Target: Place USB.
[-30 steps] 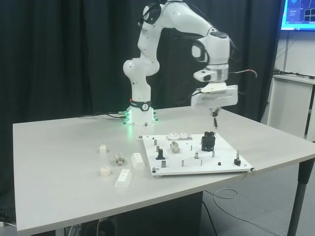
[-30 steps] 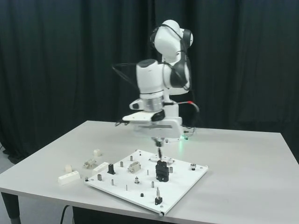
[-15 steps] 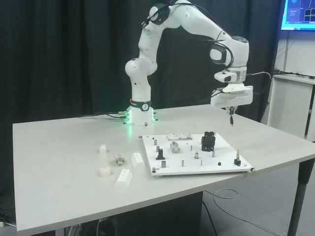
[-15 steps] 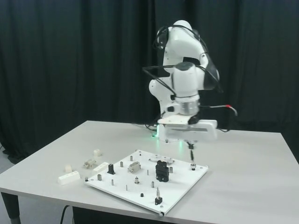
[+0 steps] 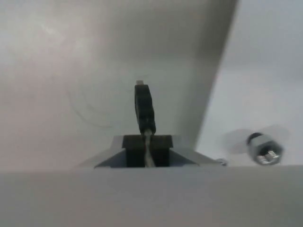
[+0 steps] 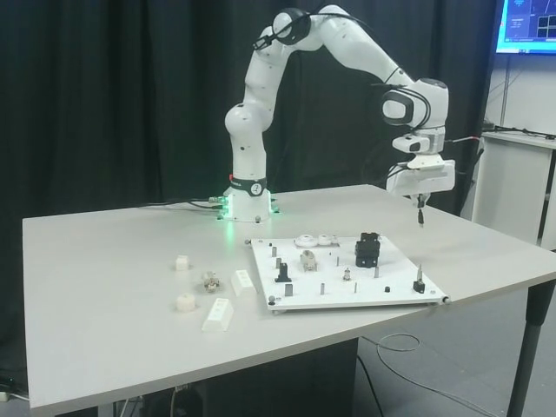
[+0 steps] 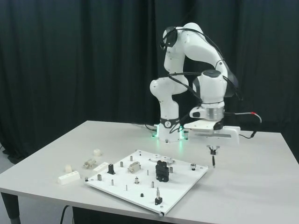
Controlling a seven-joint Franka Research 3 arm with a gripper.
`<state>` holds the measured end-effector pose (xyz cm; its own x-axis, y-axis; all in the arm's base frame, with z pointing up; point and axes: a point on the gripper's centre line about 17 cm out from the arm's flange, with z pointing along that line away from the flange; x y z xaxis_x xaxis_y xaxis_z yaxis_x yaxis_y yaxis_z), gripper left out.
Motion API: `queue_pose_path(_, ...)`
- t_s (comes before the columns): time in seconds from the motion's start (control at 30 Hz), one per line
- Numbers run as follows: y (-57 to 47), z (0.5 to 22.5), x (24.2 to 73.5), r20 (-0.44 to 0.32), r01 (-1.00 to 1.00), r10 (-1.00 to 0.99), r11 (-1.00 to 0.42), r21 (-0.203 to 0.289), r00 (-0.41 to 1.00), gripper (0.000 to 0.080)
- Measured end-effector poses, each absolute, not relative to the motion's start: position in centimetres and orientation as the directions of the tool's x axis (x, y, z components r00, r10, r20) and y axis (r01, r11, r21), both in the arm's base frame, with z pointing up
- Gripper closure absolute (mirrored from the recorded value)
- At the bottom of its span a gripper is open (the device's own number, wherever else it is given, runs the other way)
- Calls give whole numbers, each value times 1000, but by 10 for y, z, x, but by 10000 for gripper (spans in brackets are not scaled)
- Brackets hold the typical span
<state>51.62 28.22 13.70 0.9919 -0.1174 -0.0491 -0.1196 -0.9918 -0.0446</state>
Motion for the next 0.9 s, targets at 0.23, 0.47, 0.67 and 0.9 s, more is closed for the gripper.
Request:
queue_pose_path(0.23, 301, 125, 505, -28, -119, -118, -993, -26, 993, 777)
queue_pose_path(0.47, 313, 118, 498, -13, -111, -110, -994, -8, 994, 777)
queue_pose_path(0.67, 318, 114, 495, -7, -117, -117, -993, 2, 993, 777)
queue_pose_path(0.9, 322, 113, 493, -4, -120, -120, -993, 6, 993, 524)
